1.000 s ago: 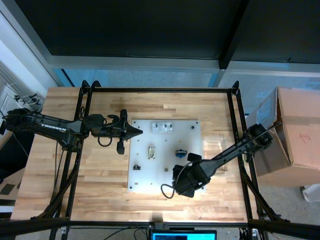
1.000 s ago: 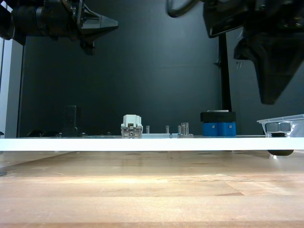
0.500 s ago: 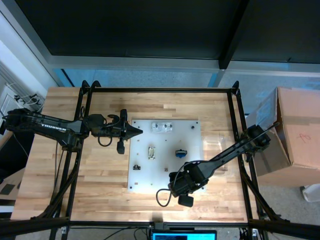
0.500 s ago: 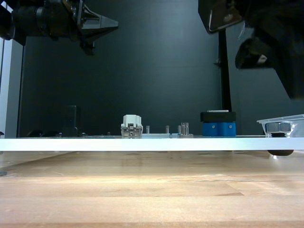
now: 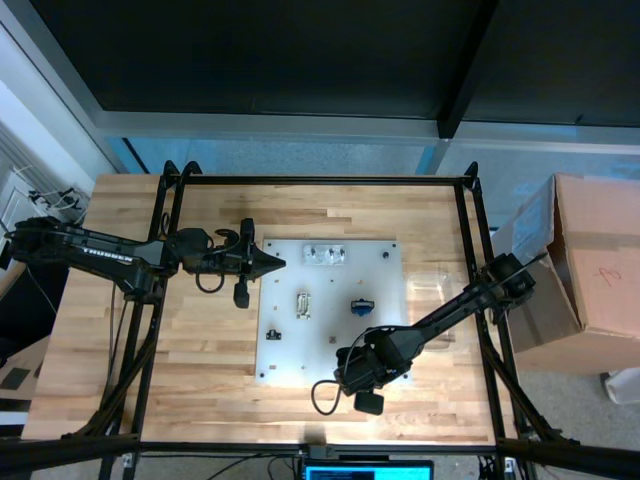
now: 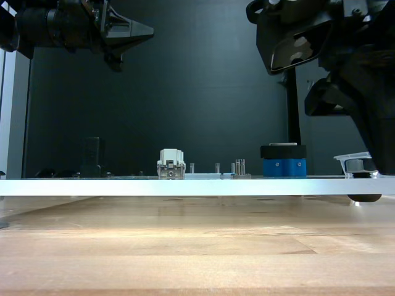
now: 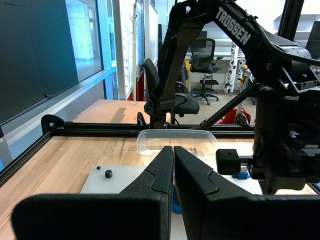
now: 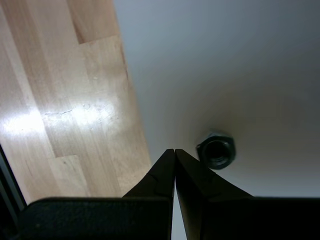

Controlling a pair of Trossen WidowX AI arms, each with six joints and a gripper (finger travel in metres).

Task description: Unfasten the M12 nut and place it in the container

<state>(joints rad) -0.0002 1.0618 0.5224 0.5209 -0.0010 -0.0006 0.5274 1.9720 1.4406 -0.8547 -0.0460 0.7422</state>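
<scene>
The silver M12 nut sits on its stud on the white board, close to the board's near edge. In the low view the nut is partly hidden behind my right gripper. That gripper points down at the board just beside the nut, shut, with nothing between its fingers. My left gripper hovers high over the board's far left edge, shut and holding nothing. The clear container lies on the table right of the board; no nut shows in it.
On the board stand a blue block, a white connector and a silver post. A cardboard box sits beyond the table's right edge. A black frame rings the table.
My right arm has swung toward the board's near edge and come down beside the nut, now covering part of it in the low view. The nut and left arm have not moved.
</scene>
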